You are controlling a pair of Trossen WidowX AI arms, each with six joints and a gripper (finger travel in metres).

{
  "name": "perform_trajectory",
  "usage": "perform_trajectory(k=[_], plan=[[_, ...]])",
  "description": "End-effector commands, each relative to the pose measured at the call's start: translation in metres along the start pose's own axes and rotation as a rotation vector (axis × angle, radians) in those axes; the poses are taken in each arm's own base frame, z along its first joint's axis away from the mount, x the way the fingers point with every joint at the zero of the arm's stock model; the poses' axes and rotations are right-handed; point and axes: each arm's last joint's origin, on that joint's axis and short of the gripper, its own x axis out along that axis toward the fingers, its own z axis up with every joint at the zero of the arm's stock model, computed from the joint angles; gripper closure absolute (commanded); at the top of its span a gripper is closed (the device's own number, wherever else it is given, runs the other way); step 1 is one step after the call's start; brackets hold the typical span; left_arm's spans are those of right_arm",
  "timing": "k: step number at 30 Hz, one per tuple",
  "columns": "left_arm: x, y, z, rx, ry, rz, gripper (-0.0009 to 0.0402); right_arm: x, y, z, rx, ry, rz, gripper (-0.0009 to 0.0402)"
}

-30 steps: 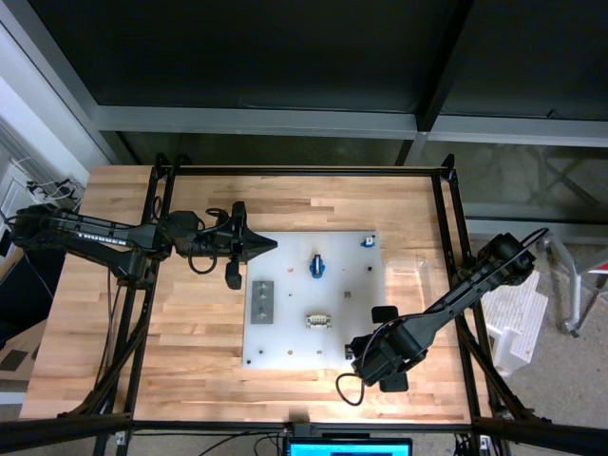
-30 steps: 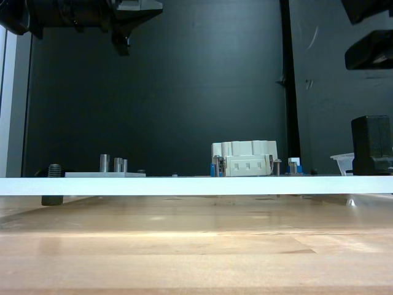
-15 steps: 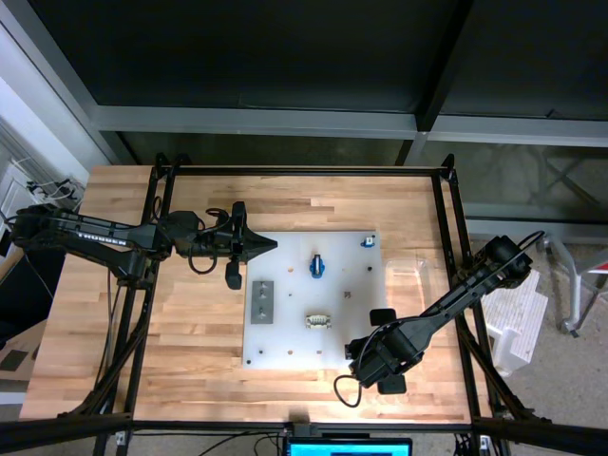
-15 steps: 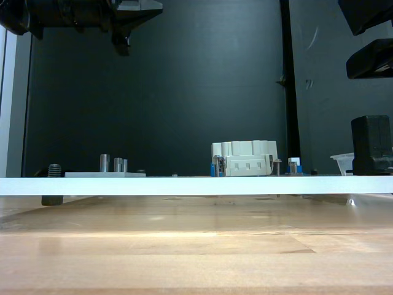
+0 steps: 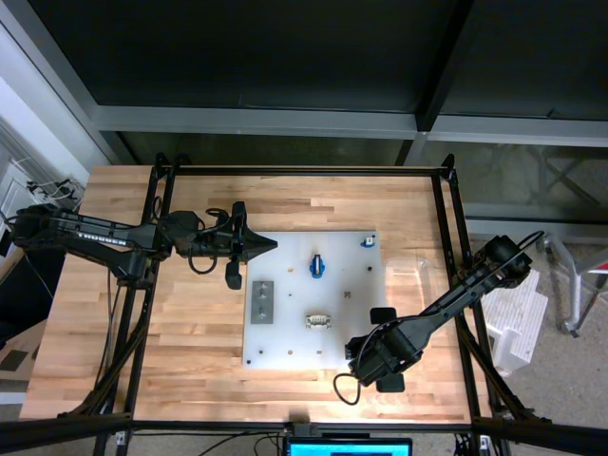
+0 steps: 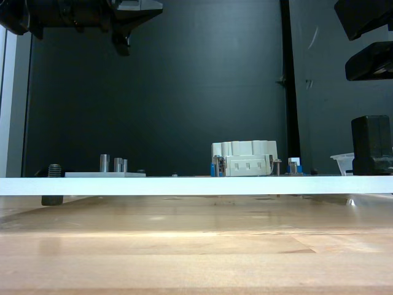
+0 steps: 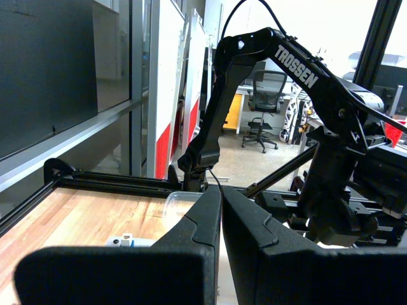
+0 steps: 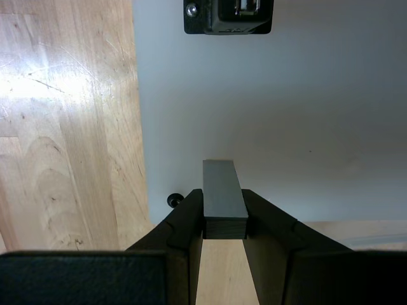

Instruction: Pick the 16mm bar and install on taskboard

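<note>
In the right wrist view, the 16mm bar (image 8: 222, 187), a short grey rectangular piece, is clamped between my right gripper's (image 8: 224, 206) fingers. It hangs over the near edge of the white task board (image 8: 305, 108), clear of any seat, with a black socket (image 8: 227, 16) ahead of it. From above, the right gripper (image 5: 359, 353) sits at the board's near right corner and hides the bar. My left gripper (image 5: 268, 245) hovers over the board's far left edge. Its fingers (image 7: 203, 222) are pressed together with nothing between them.
The board (image 5: 285, 353) carries a grey block with pegs (image 5: 261, 301), a white connector (image 5: 318, 322), a blue part (image 5: 316, 265) and a black block (image 5: 383, 313) at its right edge. A clear tray (image 5: 408, 266) lies to the right. A black frame rings the table.
My right gripper, holding the bar, has drifted slightly left over the board's near corner. The left arm has not moved.
</note>
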Motion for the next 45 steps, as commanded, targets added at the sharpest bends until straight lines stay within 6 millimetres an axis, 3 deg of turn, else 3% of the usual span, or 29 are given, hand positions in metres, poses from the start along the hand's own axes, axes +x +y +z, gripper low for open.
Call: perform_trajectory(k=[1,45], plan=[[0.000,0.000,0.000,0.000,0.000,0.000,0.0393,0.000,0.000,0.000,0.001,-0.001,-0.001,0.0393],[0.000,0.000,0.000,0.000,0.000,0.000,0.0393,0.023,-0.002,-0.003,0.004,-0.025,0.013,0.0393]])
